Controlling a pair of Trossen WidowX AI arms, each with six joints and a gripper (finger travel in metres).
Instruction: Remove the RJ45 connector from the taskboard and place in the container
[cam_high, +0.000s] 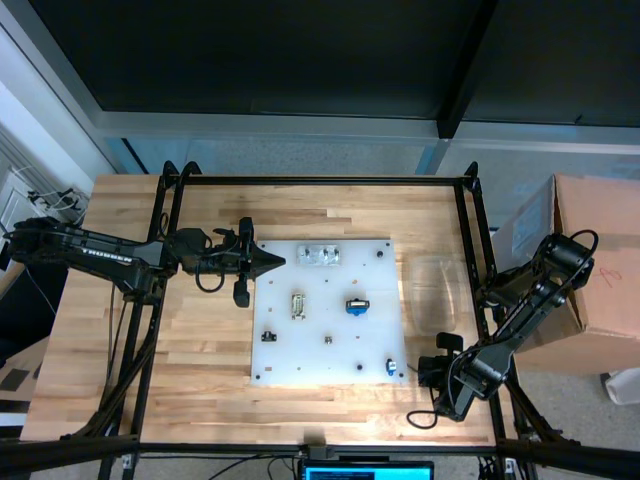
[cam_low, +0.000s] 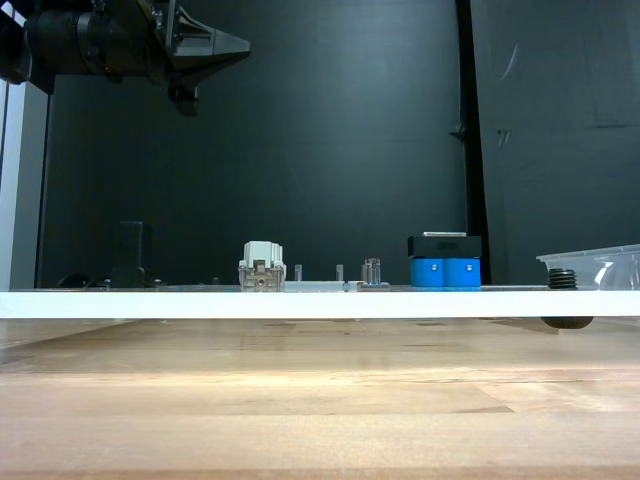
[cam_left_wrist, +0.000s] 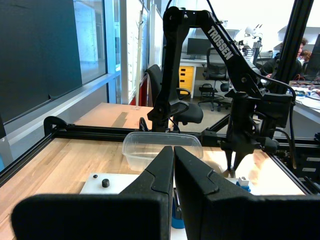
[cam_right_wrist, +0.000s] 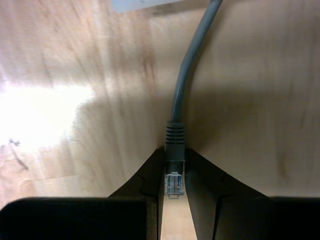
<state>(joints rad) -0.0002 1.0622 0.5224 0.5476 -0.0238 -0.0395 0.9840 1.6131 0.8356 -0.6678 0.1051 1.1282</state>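
The RJ45 connector (cam_right_wrist: 174, 181), a clear plug with a grey boot and a grey cable (cam_right_wrist: 192, 55), is pinched between the fingers of my right gripper (cam_right_wrist: 174, 172). It is held over bare wood, clear of the white taskboard (cam_high: 325, 345). In the high view the right gripper (cam_high: 432, 370) hangs just off the board's near right corner. The clear plastic container (cam_high: 432, 290) stands beyond it, to the right of the board. My left gripper (cam_high: 278, 262) is shut on nothing and hovers high over the board's far left edge; its tips also show as the left gripper (cam_left_wrist: 173, 148).
The board carries a blue block (cam_high: 357, 306), a grey-white socket (cam_high: 298, 305), a clear part (cam_high: 320, 256) and a small blue part (cam_high: 391, 367). A black frame (cam_high: 320, 181) rings the table. A cardboard box (cam_high: 590, 255) stands at the right.
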